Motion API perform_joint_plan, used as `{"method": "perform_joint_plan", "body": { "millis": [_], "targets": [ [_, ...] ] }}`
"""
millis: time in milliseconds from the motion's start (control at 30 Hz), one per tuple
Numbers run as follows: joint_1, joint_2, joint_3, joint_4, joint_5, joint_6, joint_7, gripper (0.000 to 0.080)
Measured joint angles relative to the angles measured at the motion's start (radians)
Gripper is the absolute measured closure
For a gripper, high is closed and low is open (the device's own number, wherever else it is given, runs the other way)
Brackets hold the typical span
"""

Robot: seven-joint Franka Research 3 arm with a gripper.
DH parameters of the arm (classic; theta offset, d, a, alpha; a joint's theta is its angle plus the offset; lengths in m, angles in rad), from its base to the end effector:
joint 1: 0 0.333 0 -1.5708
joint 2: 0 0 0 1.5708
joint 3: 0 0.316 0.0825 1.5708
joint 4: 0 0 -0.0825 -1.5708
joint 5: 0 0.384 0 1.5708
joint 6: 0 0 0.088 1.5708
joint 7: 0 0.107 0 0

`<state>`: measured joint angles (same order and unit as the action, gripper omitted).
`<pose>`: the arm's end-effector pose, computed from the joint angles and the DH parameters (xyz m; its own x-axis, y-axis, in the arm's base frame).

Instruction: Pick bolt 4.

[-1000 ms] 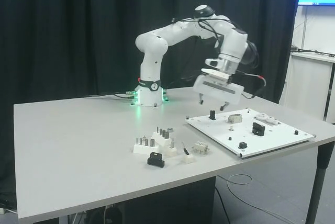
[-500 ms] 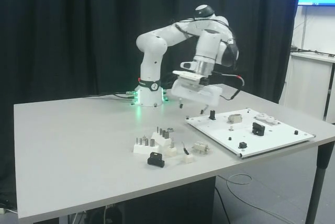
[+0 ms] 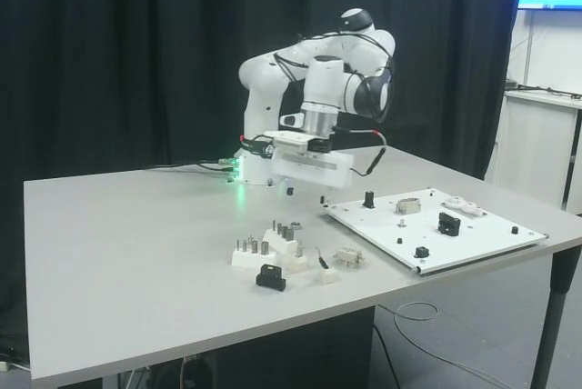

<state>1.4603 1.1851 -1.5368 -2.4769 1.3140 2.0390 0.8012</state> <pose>0.4449 -0.0641 0.2523 -0.1929 -0.9730 0.1268 -0.9797 0.1836 -0.0810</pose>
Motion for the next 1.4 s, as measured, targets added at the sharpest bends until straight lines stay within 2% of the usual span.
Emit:
{"method": "perform_joint_plan", "body": {
  "millis": [267, 500, 633, 833, 1133, 1400],
  "targets": [
    [-0.054, 0.013, 0.025, -0.013, 0.064, -0.038, -0.038, 0.0003],
    [-0.101, 0.052, 0.061, -0.013, 0.143, -0.085, -0.063, 0.0003],
    [-0.118, 0.069, 0.083, -0.013, 0.172, -0.09, -0.085, 0.0003],
    [-0.129, 0.071, 0.106, -0.012, 0.179, -0.095, -0.096, 0.0003],
    [-0.129, 0.072, 0.12, -0.012, 0.179, -0.122, -0.101, 0.0003],
    [-0.129, 0.072, 0.141, -0.014, 0.181, -0.124, -0.101, 0.0003]
  ]
}}
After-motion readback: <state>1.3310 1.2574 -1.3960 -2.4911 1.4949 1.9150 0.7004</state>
